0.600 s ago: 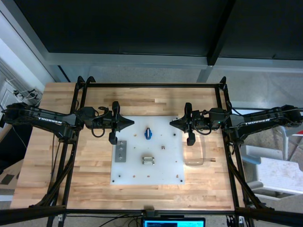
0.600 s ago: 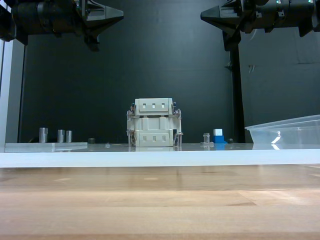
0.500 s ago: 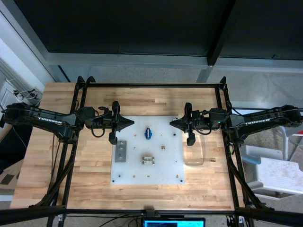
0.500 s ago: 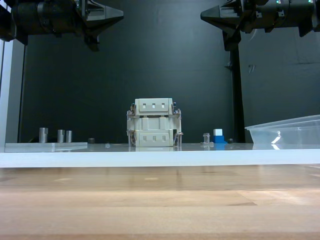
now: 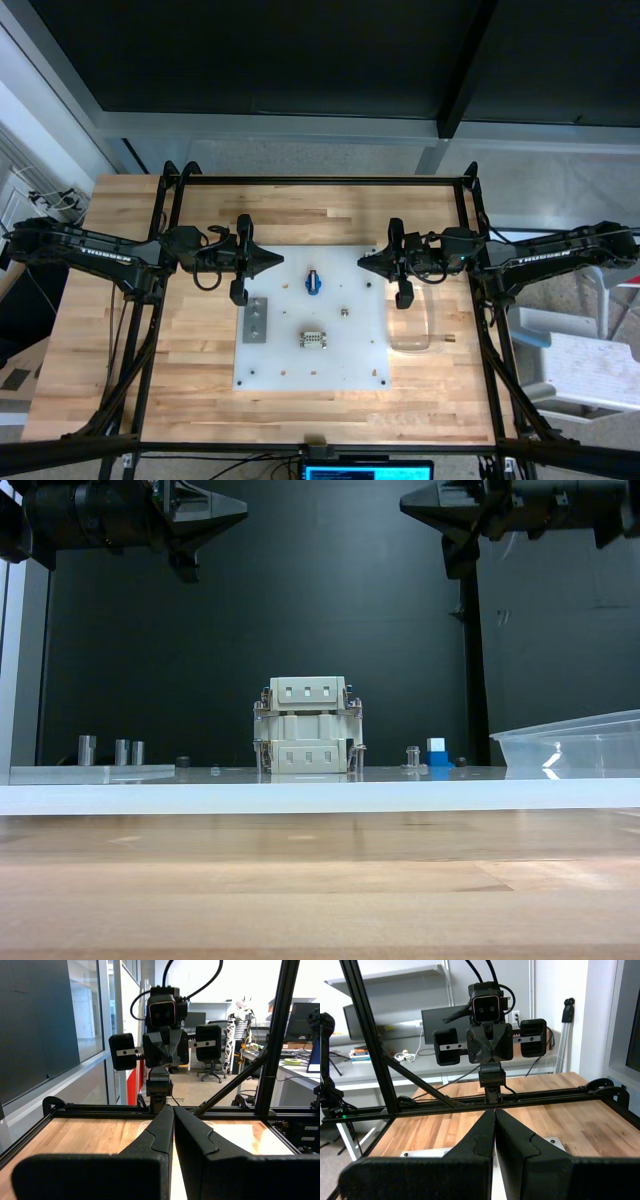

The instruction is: Remove the HAN10-E connector and place it in the container

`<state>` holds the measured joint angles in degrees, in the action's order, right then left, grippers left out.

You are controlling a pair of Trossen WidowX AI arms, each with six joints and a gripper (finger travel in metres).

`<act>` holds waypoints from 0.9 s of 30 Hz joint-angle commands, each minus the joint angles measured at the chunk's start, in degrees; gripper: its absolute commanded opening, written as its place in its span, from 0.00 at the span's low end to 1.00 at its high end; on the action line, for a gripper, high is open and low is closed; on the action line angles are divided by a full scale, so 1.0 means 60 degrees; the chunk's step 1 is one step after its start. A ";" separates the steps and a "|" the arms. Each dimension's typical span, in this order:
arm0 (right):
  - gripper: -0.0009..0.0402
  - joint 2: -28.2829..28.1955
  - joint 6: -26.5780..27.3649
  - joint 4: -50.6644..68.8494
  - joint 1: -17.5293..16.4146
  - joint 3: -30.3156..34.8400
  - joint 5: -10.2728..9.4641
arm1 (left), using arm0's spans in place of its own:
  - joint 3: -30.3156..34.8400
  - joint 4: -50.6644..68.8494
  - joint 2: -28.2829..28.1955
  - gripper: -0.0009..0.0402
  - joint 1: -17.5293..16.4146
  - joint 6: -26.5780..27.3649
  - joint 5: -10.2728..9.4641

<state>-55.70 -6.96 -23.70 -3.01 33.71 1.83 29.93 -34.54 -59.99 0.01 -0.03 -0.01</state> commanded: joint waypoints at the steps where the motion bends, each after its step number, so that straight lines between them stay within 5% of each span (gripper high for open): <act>1: 0.02 -0.0262 0.0062 0.1228 0.0000 0.0710 -0.0004 | 0.0004 0.0000 0.0000 0.02 0.0000 0.0000 0.0000; 8: 0.02 -0.1311 0.0066 0.3461 -0.0007 0.2433 -0.0120 | 0.0004 0.0000 0.0000 0.02 0.0000 0.0000 0.0000; 13: 0.02 -0.2266 0.0062 0.5366 -0.0022 0.3949 -0.0557 | 0.0004 0.0000 0.0000 0.02 -0.0004 0.0000 0.0000; 27: 0.02 -0.5308 0.0251 1.1074 -0.0288 0.8561 -0.0568 | 0.0004 0.0000 0.0000 0.02 0.0000 0.0000 0.0000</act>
<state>-86.06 -5.54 40.36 -4.49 82.74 -1.61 29.93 -34.54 -59.99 0.01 -0.03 -0.01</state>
